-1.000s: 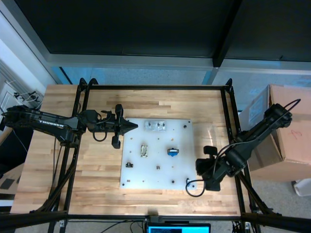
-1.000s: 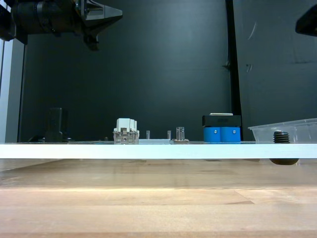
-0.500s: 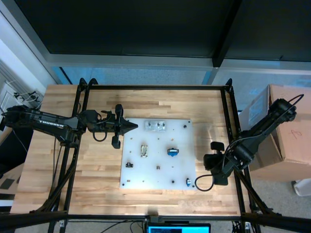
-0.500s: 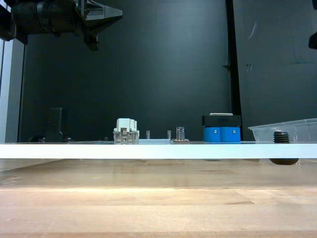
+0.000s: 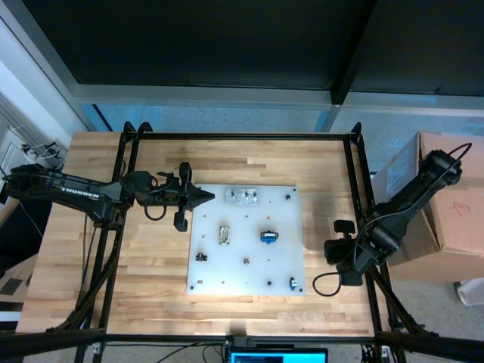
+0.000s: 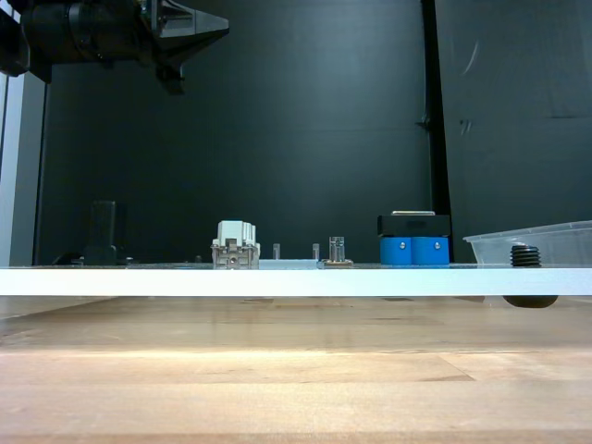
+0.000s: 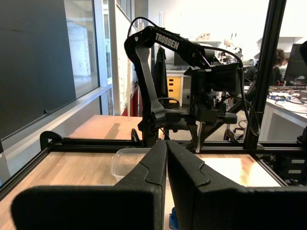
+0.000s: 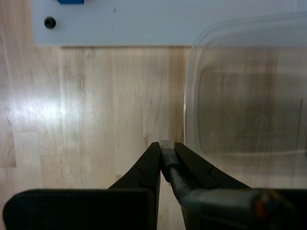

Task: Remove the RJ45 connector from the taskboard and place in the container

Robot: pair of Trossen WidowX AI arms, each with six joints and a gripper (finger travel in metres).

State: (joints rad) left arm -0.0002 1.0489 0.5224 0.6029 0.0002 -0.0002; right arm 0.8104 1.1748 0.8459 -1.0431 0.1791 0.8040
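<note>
Right wrist view: connector (image 8: 167,154) in right claw (image 8: 166,144)

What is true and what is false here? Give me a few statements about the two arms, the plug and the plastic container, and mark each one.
1. The right gripper is shut on the plug, and its cable trails from it. True.
2. The plug lies inside the clear container. False: it is held over the wooden table, just beside the container's rim.
3. The left gripper is wide open. False: it is shut and holds nothing, raised above the left side of the white board.
4. A blue part sits on the white board. True.
</note>
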